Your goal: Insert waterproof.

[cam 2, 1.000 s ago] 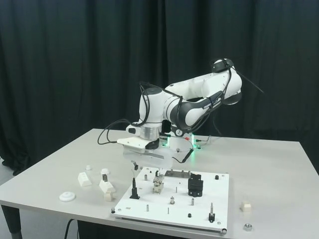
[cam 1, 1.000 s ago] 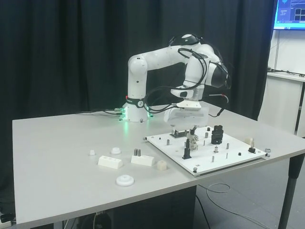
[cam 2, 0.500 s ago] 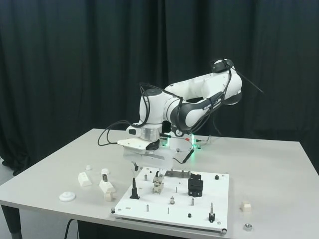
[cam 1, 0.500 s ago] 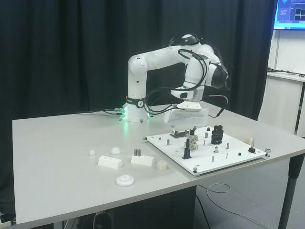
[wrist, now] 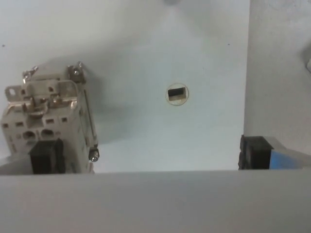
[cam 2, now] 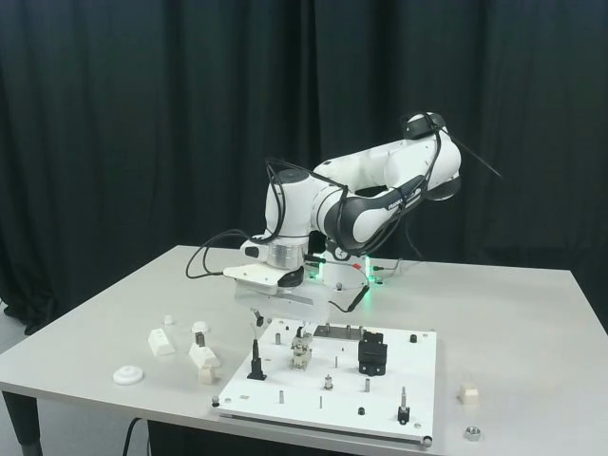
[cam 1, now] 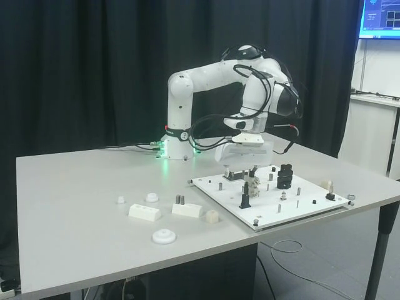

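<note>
Since the wrist view shows no clear tips, I cannot tell how far the gripper is open or whether it has hold of anything. A small dark bit hangs under it in the second room view; it could be the waterproof plug or part of the gripper itself, too small to say.

Left to right, all relative to the white board:
- off its left edge, loose white parts on the grey table
- over its left part, the gripper, hovering, not touching
- just below the gripper, a black upright piece standing on the board
- right of that, a white connector block
- further right, a black block

The wrist view looks down on a round socket with a black oblong slot, on bare board between the connector block and a black part.

Judgement: the socket is the likely target and lies below the gripper, slightly offset. Coming move: centre over it, match the slot's long axis, go straight down.
</note>
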